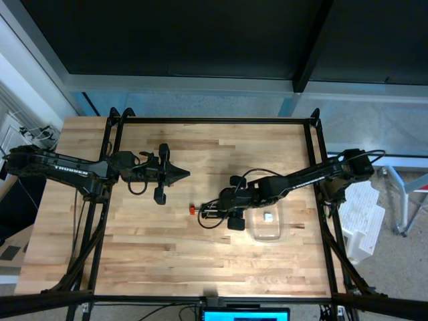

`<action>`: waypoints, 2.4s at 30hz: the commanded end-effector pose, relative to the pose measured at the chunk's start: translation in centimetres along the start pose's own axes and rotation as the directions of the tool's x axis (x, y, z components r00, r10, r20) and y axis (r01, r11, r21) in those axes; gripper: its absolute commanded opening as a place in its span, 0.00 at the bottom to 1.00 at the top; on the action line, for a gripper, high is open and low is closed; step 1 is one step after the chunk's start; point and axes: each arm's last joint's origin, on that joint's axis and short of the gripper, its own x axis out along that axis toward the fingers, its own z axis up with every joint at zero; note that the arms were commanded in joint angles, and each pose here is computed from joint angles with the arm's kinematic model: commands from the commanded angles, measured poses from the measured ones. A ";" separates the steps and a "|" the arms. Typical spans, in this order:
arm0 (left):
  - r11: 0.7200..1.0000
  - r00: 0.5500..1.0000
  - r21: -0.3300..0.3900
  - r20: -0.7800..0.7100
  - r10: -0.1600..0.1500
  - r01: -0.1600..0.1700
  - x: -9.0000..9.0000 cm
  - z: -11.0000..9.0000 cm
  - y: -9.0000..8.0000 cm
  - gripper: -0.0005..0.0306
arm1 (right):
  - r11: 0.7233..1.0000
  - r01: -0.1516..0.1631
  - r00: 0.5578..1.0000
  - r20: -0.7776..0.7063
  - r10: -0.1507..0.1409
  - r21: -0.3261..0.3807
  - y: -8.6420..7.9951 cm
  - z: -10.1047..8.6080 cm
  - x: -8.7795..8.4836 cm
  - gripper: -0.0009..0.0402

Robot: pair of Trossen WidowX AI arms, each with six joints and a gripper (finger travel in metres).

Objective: Pick the RCA connector and install on taskboard

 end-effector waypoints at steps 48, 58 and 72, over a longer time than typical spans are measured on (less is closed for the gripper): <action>1.000 1.000 0.000 0.000 0.000 0.000 0.0 0.0 0.0 0.02 | 0.992 -0.124 0.740 0.663 0.110 -0.026 -6.1 -3.5 -11.8 0.02; 1.000 1.000 0.000 0.000 0.000 0.000 0.0 0.0 0.0 0.02 | 0.994 -0.111 0.643 0.761 0.084 -0.016 -7.7 -4.8 -13.0 0.02; 1.000 1.000 0.000 0.000 0.000 0.000 0.0 0.0 0.0 0.02 | 0.994 -0.107 0.555 0.830 0.053 0.007 -7.9 -6.5 -13.2 0.02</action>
